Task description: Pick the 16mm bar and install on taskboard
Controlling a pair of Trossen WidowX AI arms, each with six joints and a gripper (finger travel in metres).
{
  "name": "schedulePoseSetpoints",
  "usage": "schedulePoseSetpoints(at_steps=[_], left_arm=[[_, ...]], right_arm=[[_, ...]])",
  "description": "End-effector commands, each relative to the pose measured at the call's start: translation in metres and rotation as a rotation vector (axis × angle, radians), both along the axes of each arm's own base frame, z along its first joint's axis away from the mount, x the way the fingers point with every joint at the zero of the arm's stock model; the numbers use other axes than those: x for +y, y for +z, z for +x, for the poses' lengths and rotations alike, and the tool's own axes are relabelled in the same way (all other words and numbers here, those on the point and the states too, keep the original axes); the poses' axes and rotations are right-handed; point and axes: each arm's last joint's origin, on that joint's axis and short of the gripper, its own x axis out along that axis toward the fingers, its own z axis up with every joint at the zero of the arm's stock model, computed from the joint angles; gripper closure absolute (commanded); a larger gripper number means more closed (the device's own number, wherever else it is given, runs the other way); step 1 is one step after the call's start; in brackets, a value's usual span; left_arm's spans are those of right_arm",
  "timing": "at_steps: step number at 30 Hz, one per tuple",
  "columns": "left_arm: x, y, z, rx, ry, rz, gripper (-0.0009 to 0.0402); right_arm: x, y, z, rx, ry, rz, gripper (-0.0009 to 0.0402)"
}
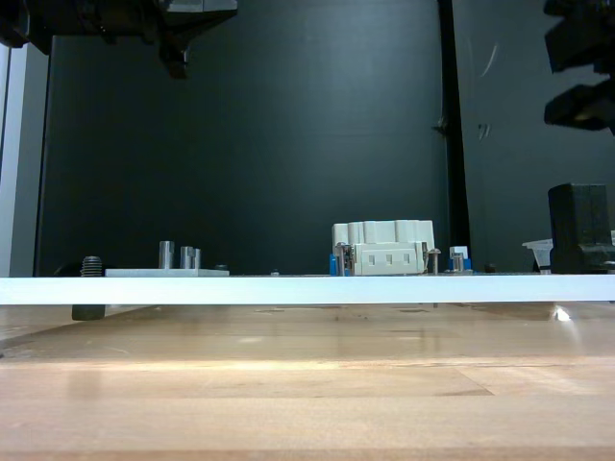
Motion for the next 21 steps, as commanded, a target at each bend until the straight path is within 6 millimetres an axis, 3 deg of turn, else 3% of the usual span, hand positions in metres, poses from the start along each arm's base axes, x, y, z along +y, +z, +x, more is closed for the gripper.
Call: schedulePoseSetpoints(at_steps=[1, 21], left_arm=[[0.0, 0.0, 0.0, 0.0, 0.0, 0.0, 0.0393], [0.0, 0.0, 0.0, 0.0, 0.0, 0.0, 0.0393]], right_arm=[[0.007, 0.007, 0.009, 0.016, 0.006, -0.01, 0.0389], [0.06, 0.012, 0.047, 0.057, 0.052, -0.027, 0.0389]])
